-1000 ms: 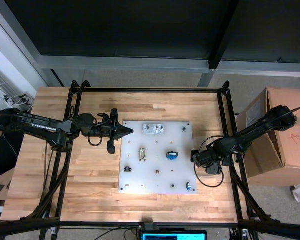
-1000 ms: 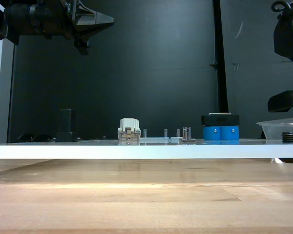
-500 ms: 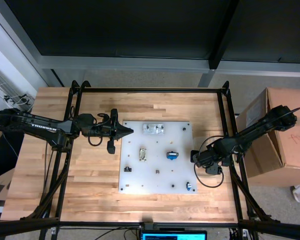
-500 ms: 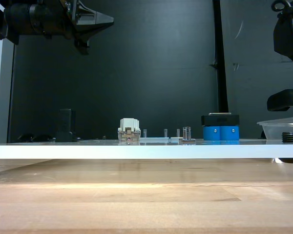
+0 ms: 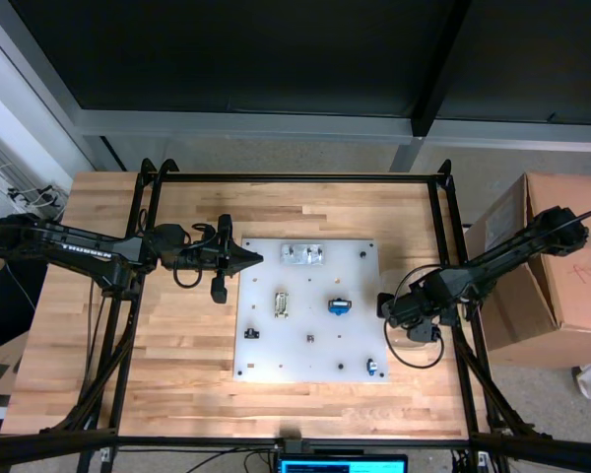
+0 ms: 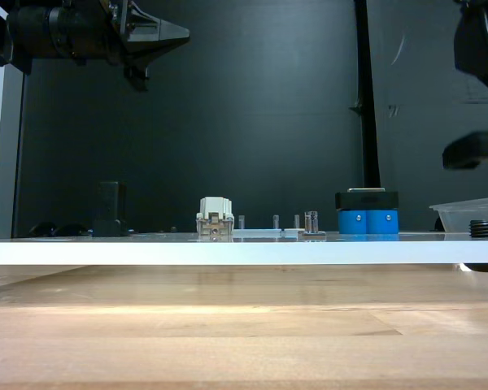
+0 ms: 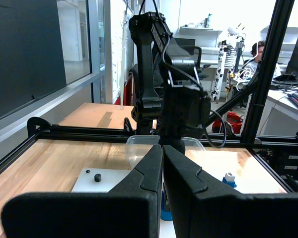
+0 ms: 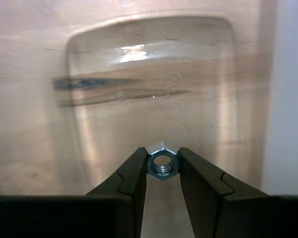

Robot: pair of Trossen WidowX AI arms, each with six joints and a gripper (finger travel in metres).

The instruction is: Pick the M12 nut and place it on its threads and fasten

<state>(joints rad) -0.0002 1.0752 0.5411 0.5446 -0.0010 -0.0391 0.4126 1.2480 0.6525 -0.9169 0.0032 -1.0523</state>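
A pale wooden counter (image 5: 167, 365) inside a black tube frame (image 5: 295, 178) carries the white task board (image 5: 266, 367). A cardboard box (image 5: 557, 266) stands off its right edge, and a dark panel closes the far side.

The left gripper (image 5: 252, 258) hangs high over the board's far left corner, pointing right. The left wrist view shows its fingers (image 7: 149, 171) pressed together with nothing between them, and beyond them a bright lab with glass walls and a person (image 7: 259, 53) at a desk, which no other camera catches.

The right gripper (image 8: 162, 157) is off the board's right edge, above the clear tray (image 8: 149, 84). Only the right wrist view shows what it holds: the silver M12 nut (image 8: 162, 165), pinched on two opposite flats between the fingertips, bore facing the camera, clear of the tray floor.

The low view adds the black stud (image 6: 482, 229) at the board's near right, ribs bare, in front of the tray. It also shows a blue block (image 6: 367, 218) and a white connector (image 6: 215, 219) mid-board.
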